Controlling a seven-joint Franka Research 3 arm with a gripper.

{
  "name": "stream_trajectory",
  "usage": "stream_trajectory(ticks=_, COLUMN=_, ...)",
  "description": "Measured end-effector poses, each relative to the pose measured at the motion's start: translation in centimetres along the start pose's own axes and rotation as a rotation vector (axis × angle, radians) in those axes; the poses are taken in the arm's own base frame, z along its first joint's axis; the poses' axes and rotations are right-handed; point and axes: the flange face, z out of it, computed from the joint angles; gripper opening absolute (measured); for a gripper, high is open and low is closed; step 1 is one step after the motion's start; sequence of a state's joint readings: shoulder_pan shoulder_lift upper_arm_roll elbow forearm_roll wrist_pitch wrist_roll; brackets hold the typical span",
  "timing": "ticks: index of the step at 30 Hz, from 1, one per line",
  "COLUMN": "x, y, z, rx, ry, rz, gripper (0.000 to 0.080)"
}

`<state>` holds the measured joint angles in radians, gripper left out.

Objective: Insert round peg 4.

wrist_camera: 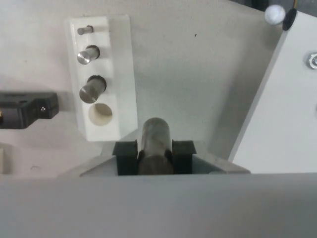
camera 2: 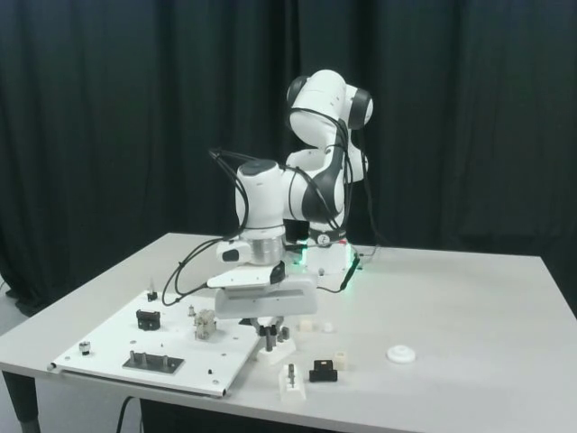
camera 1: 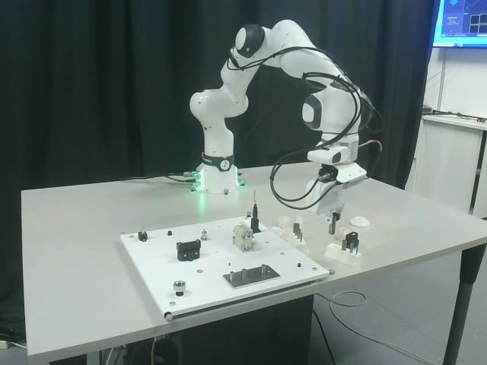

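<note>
Holding the round peg (wrist_camera: 155, 144) clamped between its fingers, my gripper (wrist_camera: 155, 157) hangs above the table (wrist_camera: 198, 74). I see the white peg holder (wrist_camera: 101, 79) toward ten o'clock of the gripper in the wrist view, with one hole (wrist_camera: 100, 113) empty.

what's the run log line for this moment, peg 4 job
phase: carry | gripper: shut on large grey metal round peg | white peg holder block: three pegs seated, largest hole empty | peg held above table, not inserted

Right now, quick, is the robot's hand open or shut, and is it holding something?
Gripper: shut on the round peg, held upright above the white peg holder.
</note>
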<state>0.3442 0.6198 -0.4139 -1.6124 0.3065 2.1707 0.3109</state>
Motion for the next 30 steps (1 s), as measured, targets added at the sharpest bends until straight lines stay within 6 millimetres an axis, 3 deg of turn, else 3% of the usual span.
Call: stream_trajectory(ticks=30, x=0.18, y=-0.62, z=-0.58, rx=0.011, ry=0.021, rz=0.036, gripper=0.0144)
